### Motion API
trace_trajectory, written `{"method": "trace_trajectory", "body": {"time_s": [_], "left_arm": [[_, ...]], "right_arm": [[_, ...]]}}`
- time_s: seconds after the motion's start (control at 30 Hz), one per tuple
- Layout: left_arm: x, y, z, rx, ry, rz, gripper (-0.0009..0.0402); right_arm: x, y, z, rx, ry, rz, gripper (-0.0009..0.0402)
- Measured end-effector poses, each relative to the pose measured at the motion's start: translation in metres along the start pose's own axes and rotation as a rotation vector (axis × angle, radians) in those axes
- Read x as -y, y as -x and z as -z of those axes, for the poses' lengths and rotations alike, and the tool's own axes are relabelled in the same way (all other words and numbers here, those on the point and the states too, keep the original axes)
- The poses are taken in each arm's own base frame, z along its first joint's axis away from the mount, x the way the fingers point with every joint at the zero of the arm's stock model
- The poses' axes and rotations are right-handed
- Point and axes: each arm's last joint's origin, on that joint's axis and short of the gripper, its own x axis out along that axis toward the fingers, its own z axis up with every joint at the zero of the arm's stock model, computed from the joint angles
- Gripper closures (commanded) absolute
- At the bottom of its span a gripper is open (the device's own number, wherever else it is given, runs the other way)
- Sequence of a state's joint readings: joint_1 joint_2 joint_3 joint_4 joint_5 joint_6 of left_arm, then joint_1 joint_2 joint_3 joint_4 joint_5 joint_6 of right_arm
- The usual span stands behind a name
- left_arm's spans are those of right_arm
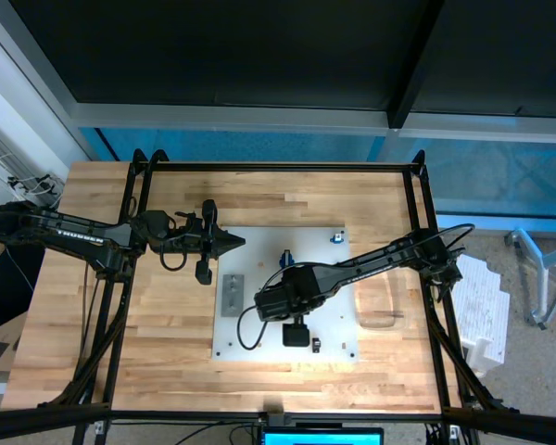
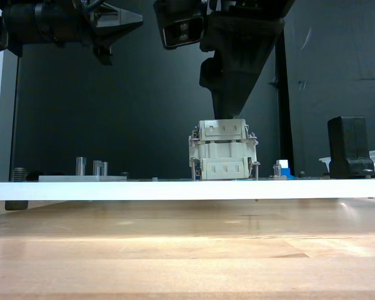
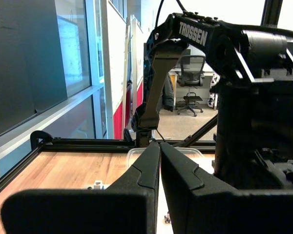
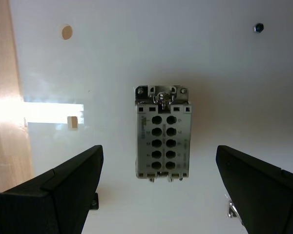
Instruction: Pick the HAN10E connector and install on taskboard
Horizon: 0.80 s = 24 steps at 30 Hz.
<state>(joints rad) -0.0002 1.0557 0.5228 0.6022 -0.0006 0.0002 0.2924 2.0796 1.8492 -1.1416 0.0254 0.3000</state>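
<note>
The right pincer (image 4: 159,148) hangs straight over the middle of the taskboard (image 1: 259,345), pointing down, with its two fingers spread wide apart. The HAN10E connector (image 4: 162,141) lies directly beneath it, centred in the gap between the fingers. White board shows on either side of the connector, so neither finger touches it. Seen from the wrist, the connector's face carries two columns of round contact holes, with a small metal bracket at one end.

In the low view the connector shows as a pale two-tier stack standing upright on the board, right under the pincer's dark body. That body ends just at the stack's top, and I cannot tell from this view whether the two touch.

To the right pincer's left on the board sits a grey block (image 1: 232,295), and beyond the pincer, farther from the near edge, a blue knob (image 1: 284,257). Off to its right a black fitting (image 2: 350,147) stands upright on the board. A clear container (image 1: 380,301) rests on the tabletop (image 1: 157,320) under the right arm, just off the board's edge.

The left pincer (image 1: 233,241) is held up in the air over the board's far left corner, well apart from the connector. It points inward toward the right arm with its fingers pressed together on nothing.
</note>
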Motion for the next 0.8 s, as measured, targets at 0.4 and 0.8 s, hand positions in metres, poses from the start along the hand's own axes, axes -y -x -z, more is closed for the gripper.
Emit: {"method": "trace_trajectory", "body": {"time_s": [0.4, 0.8], "left_arm": [[0.0, 0.0, 0.0, 0.0, 0.0, 0.0, 0.0392], [0.0, 0.0, 0.0, 0.0, 0.0, 0.0, 0.0392]], "right_arm": [[0.029, 0.065, 0.02, 0.112, 0.035, -0.009, 0.0129], [0.081, 0.103, 0.049, 0.212, -0.004, 0.018, 0.0204]]}}
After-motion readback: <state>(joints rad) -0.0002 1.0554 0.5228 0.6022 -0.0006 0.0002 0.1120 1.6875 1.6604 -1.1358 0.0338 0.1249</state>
